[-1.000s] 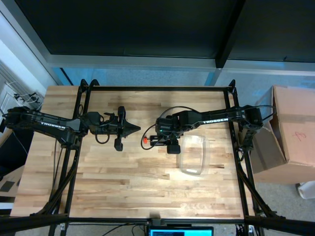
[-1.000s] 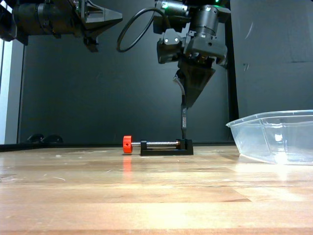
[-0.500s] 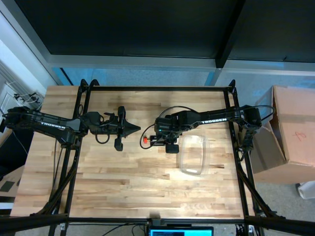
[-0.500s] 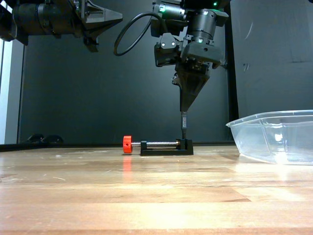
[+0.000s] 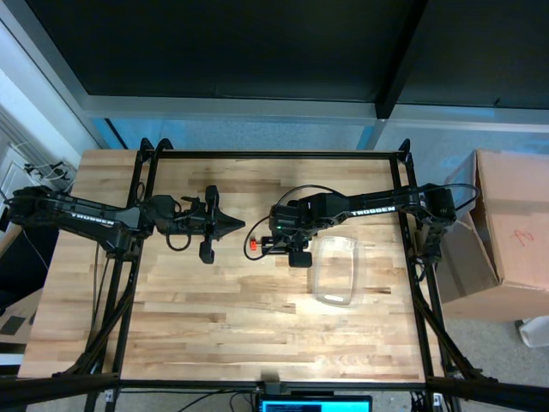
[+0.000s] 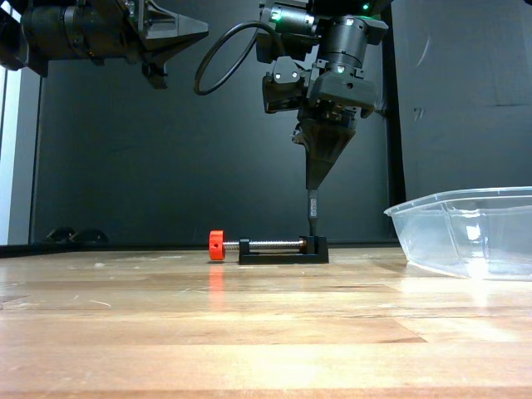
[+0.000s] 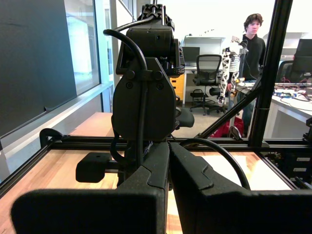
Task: Remove the USB-C connector from the USB-C receptacle and place in the container
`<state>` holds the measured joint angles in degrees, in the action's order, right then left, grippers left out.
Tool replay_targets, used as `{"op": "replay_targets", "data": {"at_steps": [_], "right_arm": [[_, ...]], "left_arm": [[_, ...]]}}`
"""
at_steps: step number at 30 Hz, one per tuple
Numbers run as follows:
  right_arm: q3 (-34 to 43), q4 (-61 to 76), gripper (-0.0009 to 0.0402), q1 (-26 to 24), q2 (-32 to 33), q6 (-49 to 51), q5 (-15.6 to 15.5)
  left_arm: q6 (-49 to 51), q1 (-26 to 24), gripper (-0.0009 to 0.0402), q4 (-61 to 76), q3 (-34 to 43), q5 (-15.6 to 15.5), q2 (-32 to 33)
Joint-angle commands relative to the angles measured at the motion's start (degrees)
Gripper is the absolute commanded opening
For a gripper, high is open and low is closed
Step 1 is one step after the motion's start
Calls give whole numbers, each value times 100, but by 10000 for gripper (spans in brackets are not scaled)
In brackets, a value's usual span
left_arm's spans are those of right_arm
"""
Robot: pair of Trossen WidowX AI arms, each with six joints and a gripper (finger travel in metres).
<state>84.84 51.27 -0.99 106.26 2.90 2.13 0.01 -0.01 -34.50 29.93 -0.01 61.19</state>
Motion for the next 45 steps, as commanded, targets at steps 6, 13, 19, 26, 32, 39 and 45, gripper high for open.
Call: {"op": "replay_targets", "data": {"at_steps": [6,13,19,26,32,39,45], "right_arm": [[184,184,0,4,-120,-11,-13],[295,393,0,15,-348,-9,-15],[282,549,0,50,-612,-122,-15],[74,544,0,195,-866,-352,-15],[-396,479,0,487,-1303,-649,-11],[-1165,455,0,835,-1891,-1123,-11],[-1794,428,0,1012,-2295,-1325,-17]], "left_arm": [[0,2,0,0,2,0,2],[0,2,0,0,2,0,2],[0,2,0,0,2,0,0],[0,0,0,-7,2,0,-2],[0,0,0,11,2,0,28],[0,0,0,13,2,2,33],[0,2,0,20,2,0,31]]}}
